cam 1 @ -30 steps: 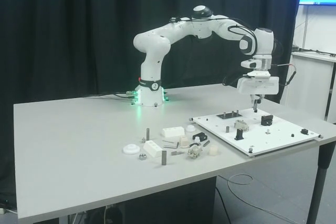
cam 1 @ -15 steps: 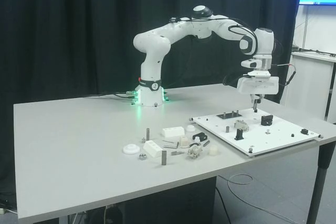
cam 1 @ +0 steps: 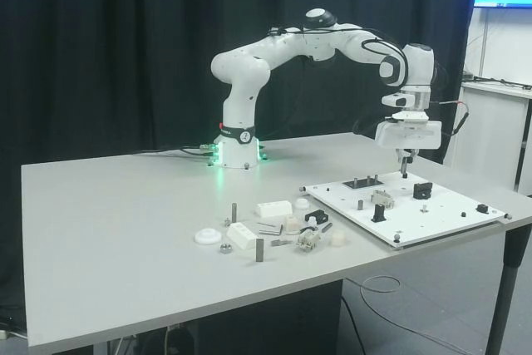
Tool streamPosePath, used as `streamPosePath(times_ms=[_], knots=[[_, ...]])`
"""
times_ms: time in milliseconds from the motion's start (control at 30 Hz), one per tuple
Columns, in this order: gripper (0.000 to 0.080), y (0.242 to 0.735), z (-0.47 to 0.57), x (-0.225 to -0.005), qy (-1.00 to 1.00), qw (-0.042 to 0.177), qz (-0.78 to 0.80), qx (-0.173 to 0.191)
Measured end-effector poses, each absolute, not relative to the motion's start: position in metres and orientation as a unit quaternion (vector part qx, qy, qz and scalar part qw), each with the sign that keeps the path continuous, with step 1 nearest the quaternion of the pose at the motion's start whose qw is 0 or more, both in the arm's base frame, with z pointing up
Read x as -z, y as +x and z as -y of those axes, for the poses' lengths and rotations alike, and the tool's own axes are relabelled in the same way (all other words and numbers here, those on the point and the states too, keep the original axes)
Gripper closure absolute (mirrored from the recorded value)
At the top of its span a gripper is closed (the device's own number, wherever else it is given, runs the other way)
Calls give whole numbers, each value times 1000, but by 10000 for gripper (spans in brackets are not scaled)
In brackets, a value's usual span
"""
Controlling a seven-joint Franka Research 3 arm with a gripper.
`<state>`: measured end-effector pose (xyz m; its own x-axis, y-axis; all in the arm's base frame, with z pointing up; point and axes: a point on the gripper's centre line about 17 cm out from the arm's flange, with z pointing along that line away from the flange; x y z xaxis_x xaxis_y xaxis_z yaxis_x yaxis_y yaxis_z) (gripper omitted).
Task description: Place round peg 4.
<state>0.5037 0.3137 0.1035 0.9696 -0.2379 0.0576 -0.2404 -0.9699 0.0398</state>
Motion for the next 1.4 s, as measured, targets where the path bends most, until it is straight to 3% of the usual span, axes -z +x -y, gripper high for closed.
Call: streamPosePath(times_ms=[767,1400], knots=[[653,505,-313,-111,992,31,115,-33],[653,528,-228,-132,983,98,145,-52]])
